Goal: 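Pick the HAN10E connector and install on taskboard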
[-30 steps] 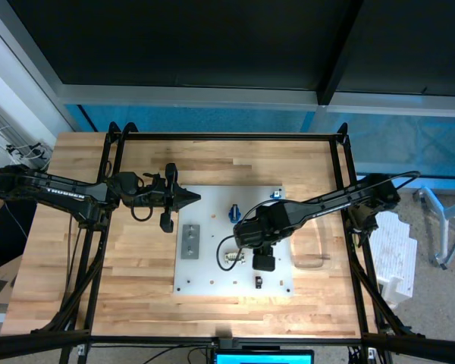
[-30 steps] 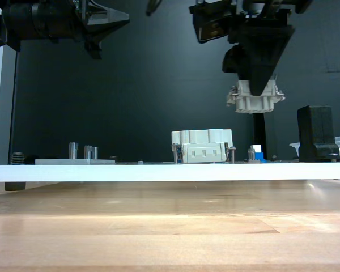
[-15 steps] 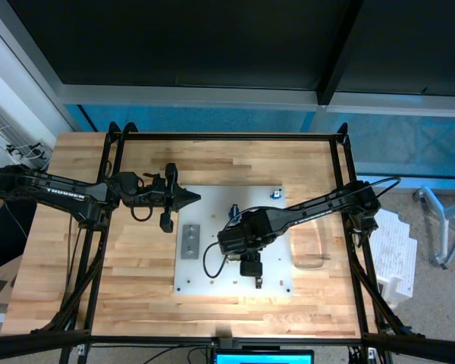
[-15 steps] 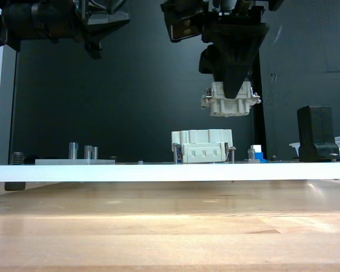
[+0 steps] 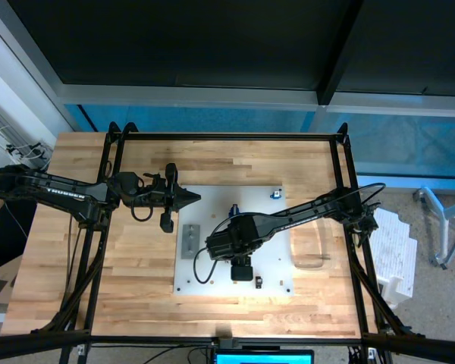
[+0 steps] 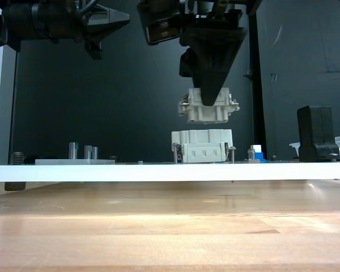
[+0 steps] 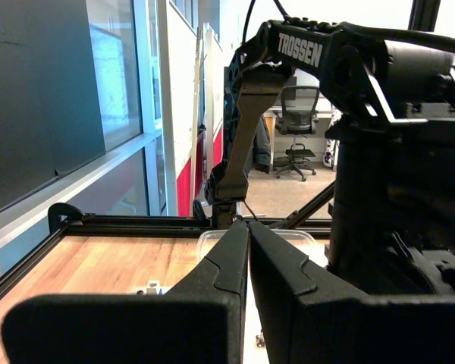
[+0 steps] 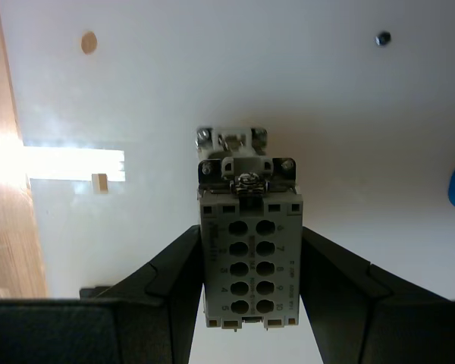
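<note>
Now the seating step looks to be in hand: the right gripper (image 6: 209, 101), fingers clamped on the flanks of the HAN10E connector (image 6: 208, 113), holds it just above the beige socket (image 6: 202, 146) on the taskboard (image 5: 205, 282), not touching and seemingly a shade off-centre. Next it likely wants a small sideways trim, then a straight, level press down. The left gripper (image 5: 191, 197) hangs by the board's far left corner, fingers pinched together on nothing, and the clear tub (image 5: 312, 265) beside the board shows no contents I can make out

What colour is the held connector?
Light grey, best in right wrist view. Right hand holds this HAN10E connector above the taskboard; left hand hovers by its edge.
</note>
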